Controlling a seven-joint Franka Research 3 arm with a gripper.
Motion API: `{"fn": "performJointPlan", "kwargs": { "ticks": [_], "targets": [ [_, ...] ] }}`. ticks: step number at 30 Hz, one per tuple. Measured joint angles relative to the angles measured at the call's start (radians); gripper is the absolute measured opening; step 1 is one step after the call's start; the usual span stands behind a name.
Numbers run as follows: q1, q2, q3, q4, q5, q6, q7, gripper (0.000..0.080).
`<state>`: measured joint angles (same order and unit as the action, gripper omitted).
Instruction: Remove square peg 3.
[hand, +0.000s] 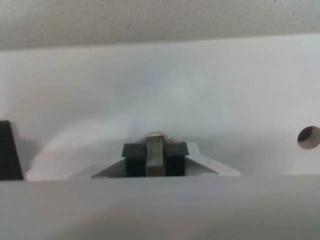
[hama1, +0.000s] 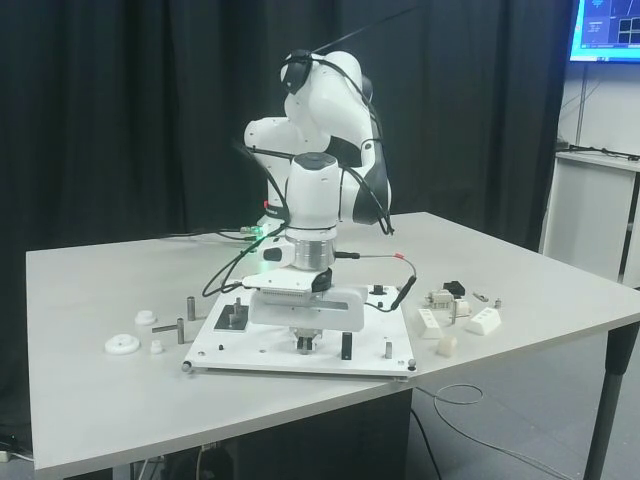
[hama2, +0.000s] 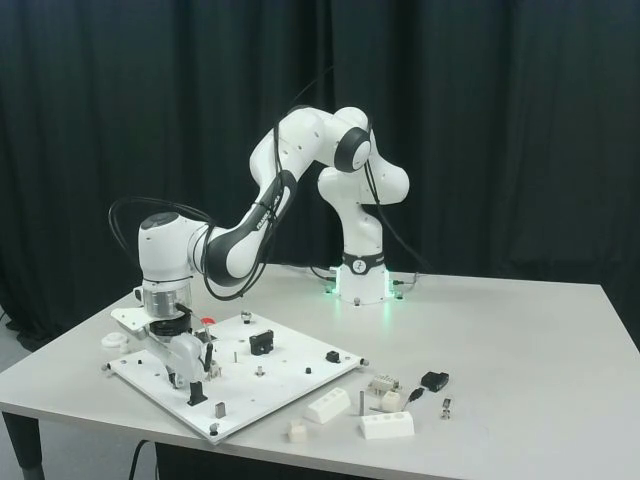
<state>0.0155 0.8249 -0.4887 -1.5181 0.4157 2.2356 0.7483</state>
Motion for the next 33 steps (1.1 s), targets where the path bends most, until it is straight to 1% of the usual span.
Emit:
{"fn": "performJointPlan", "kwargs": {
  "ticks": [12,22,27,33],
  "targets": [
    [0.0,0.0,0.0,0.0,0.0,0.0,0.003,0.0076],
    [0.0,0.0,0.001,0.0,0.0,0.0,-0.049,0.0076],
    [0.0,-0.005,0.0,0.0,0.0,-0.004,-0.095,0.0076],
    [-0.001,-0.006,0.0,0.0,0.0,-0.005,-0.108,0.0076]
  ]
}}
